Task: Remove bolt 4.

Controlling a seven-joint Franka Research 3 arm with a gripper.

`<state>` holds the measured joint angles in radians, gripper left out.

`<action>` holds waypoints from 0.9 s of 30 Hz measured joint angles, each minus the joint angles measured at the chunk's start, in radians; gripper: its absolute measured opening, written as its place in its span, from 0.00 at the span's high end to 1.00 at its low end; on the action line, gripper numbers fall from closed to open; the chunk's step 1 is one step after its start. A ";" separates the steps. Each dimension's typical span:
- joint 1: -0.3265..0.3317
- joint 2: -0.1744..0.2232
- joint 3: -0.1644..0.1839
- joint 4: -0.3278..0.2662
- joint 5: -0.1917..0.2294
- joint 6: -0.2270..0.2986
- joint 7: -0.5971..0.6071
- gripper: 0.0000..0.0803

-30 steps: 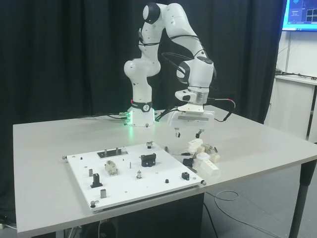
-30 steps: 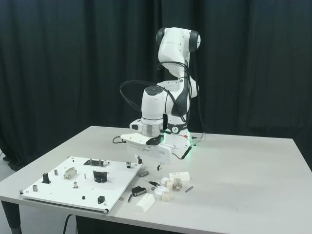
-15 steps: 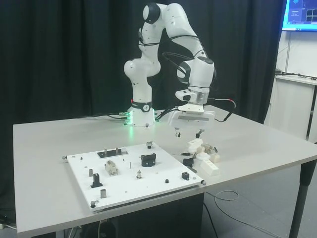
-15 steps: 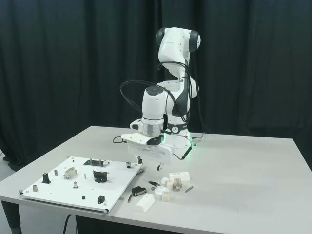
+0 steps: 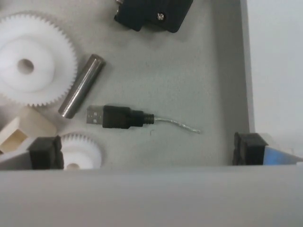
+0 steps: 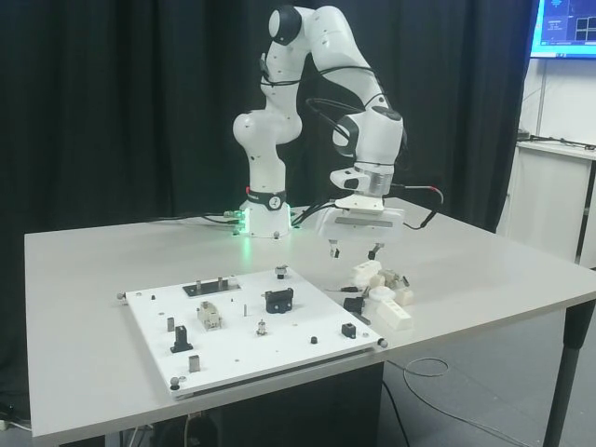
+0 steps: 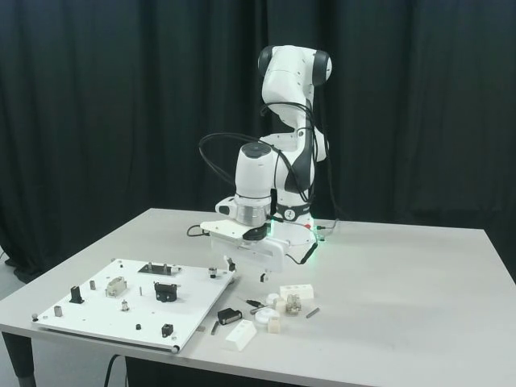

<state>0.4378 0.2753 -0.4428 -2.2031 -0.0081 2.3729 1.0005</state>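
white arm (image 6: 358, 112) bends down, open claw (image 6: 353, 250) hovering above loose parts (image 6: 380, 289).

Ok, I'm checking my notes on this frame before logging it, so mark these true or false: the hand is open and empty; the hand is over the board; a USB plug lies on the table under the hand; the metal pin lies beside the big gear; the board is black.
1. The hand is open and empty. True.
2. The hand is over the board. False: it hangs over the loose parts beside the board.
3. A USB plug lies on the table under the hand. True.
4. The metal pin lies beside the big gear. True.
5. The board is black. False: it is white.
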 joint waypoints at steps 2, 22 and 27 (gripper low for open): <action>0.000 0.000 0.000 0.000 0.000 0.000 0.000 0.00; -0.009 -0.002 0.000 -0.015 -0.013 0.017 0.007 0.00; -0.012 -0.008 0.000 -0.021 -0.016 0.024 0.007 0.00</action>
<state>0.4255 0.2678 -0.4428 -2.2236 -0.0245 2.3966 1.0078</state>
